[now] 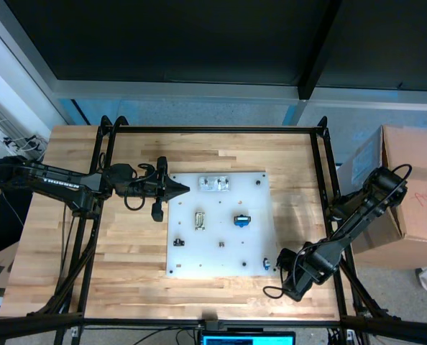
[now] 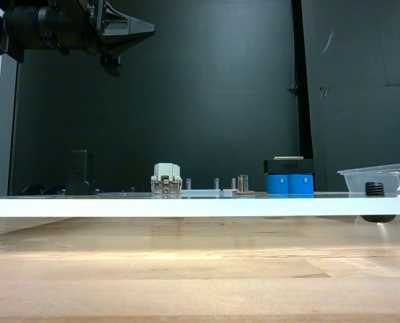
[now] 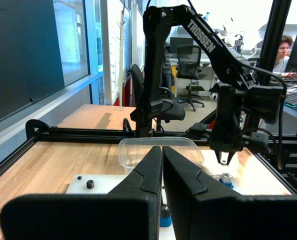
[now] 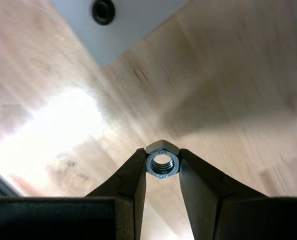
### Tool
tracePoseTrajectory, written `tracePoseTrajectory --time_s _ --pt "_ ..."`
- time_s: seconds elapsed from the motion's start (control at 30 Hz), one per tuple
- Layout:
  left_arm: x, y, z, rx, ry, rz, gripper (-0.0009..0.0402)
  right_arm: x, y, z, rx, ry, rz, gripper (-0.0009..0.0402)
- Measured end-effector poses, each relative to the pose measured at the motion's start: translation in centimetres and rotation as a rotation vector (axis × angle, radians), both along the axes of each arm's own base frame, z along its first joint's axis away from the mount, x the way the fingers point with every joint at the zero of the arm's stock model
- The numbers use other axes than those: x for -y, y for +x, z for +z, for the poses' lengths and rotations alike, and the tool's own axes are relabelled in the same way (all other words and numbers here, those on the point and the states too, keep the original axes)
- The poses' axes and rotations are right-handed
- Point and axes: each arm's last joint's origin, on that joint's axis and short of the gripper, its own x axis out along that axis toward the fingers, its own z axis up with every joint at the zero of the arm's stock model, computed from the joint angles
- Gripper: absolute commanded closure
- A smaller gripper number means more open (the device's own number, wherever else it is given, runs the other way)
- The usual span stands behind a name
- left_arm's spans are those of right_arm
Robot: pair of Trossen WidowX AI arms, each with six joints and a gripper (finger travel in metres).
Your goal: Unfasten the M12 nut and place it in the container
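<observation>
**While the right jaws pinch the nut, the container lies off toward the board's far side**

Over the far left edge of the white board [image 1: 221, 244], the left gripper [image 3: 161, 152] hangs high, its jaws pressed together on nothing. At the board's near right edge the stud [image 2: 375, 189] stands bare, its ribs showing in the low view.

Just off the board's near right corner, above the table [image 1: 113, 273], the right gripper [image 4: 162, 156] points down. Its jaws are closed on the nut [image 4: 162, 165], with 2 fingertips on opposite flats. The bore faces the wrist camera, so the nut's axis runs along the jaws, roughly upright.

The left wrist view puts the container [image 2: 388, 168] by the board's right edge, farther from the board's near edge than the jaws. On that showing the carry goes toward the board's far side, and the right arm is much the nearer.

The high view barely shows the clear container, so I cannot tell whether it rests on the board or beside it. The low view cuts off its right end and misses the right gripper altogether.
</observation>
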Motion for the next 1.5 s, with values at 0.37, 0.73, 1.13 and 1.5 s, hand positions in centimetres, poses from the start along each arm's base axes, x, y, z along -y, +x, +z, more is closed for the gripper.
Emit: tracePoseTrajectory --time_s 0.37,0.73,1.13,1.5 --pt "0.0 0.0 0.0 0.0 0.0 0.0 0.0393 3.5 0.6 4.8 0.05 -0.048 -0.025 0.0377" --pt "0.0 0.0 0.0 0.0 0.0 0.0 0.0393 9.6 0.4 5.3 0.05 -0.14 -0.085 0.0377" --pt "0.0 0.0 0.0 -0.001 0.0 0.0 0.0393 14.1 -0.3 0.4 0.052 -0.14 -0.19 0.0377" --pt "0.0 0.0 0.0 0.0 0.0 0.0 0.0393 14.4 -0.6 -1.1 0.066 -0.136 -0.208 0.0269"
